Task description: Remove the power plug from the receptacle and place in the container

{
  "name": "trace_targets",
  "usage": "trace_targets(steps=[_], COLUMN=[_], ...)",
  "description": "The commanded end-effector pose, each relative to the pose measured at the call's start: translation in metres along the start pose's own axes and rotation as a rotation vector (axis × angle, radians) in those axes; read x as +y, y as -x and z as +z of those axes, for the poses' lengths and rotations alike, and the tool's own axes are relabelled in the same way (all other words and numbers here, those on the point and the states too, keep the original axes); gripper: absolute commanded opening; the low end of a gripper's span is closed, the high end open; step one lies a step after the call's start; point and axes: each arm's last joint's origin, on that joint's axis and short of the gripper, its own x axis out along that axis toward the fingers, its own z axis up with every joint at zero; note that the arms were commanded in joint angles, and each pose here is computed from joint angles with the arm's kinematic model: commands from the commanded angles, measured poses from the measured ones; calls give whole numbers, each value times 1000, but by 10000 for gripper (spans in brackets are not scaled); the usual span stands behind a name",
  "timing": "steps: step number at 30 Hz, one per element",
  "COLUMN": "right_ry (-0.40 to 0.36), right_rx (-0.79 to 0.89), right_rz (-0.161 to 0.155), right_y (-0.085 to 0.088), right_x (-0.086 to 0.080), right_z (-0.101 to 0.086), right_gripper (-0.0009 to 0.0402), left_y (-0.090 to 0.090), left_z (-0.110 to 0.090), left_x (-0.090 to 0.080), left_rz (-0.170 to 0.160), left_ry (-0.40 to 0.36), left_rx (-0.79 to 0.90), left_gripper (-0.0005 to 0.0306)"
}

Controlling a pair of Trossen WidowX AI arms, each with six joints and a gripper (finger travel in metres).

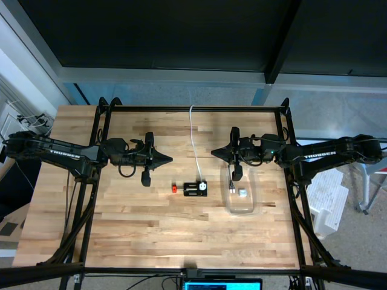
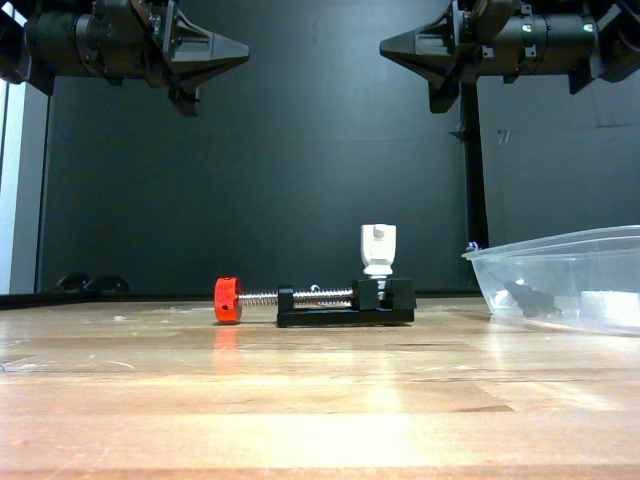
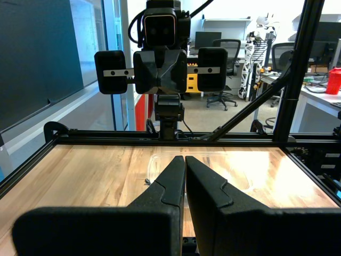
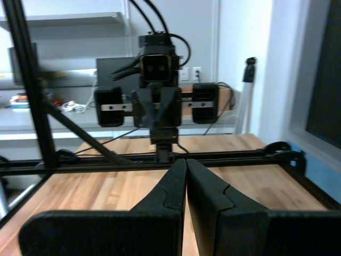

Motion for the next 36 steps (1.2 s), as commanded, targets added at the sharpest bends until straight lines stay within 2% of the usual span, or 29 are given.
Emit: trace_targets(steps=[1,3,7,21,36], right_ry=[1,2,0,0,0], right_rx=[-3,0,3,47,48], right_rz=[-20,3,19,36,31], right_y=[2,2,2,2,2], right_x=[0,1,4,9,9], right_z=[-3,-4,-4,-9,-9], right_gripper=[0,0,0,0,0], left_y=[0,0,0,0,0], left_z=[0,0,0,0,0], left_x=[0,0,0,0,0], left_rz=[0,0,0,0,0], left_ry=[0,0,0,0,0], left_rx=[0,0,0,0,0], left_gripper=[0,0,0,0,0])
